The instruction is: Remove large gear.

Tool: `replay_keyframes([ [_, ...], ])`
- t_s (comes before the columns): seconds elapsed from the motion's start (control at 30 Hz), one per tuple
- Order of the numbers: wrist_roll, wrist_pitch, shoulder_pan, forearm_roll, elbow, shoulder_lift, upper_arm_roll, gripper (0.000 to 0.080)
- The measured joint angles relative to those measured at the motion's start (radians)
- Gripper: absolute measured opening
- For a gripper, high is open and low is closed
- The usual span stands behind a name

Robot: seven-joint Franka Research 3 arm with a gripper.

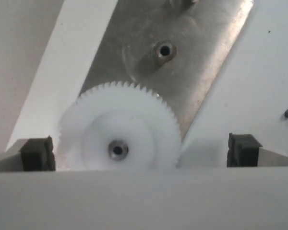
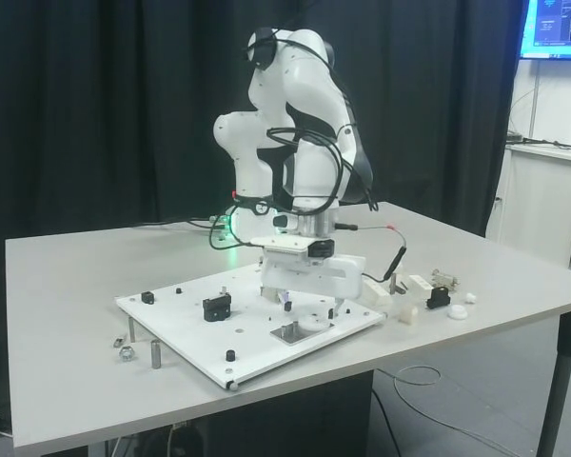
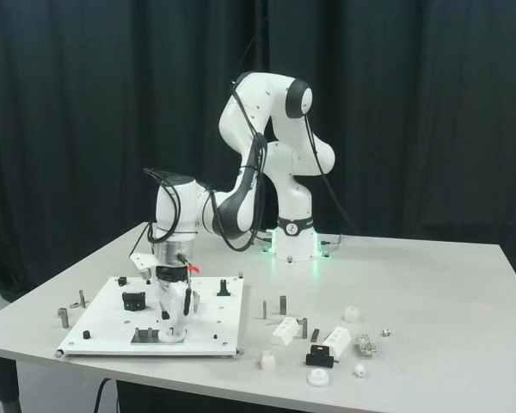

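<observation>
You have no container here: the large gear (image 1: 119, 128) sits flat on the metal plate (image 1: 182, 57), seated on its centre pin, and that plate lies on the white board (image 2: 186, 328). Your gripper (image 1: 140, 152) hangs directly over the gear with its fingers (image 1: 37, 154) spread wide, one on either side of the gear's toothed rim, neither touching it. A second pin stands on the plate just beside the gear. Loose parts lie on the grey table (image 3: 430, 292), well apart from the gear.

White jointed robot arm (image 3: 267, 163) with rounded segments, black cables looped alongside, green light glowing at its base (image 3: 294, 245).
</observation>
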Motion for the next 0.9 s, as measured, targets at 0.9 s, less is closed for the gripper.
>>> replay_keyframes([
  [0.9,-0.071,-0.136,-0.002,-0.003,0.115,0.053,-0.018,0.0800],
])
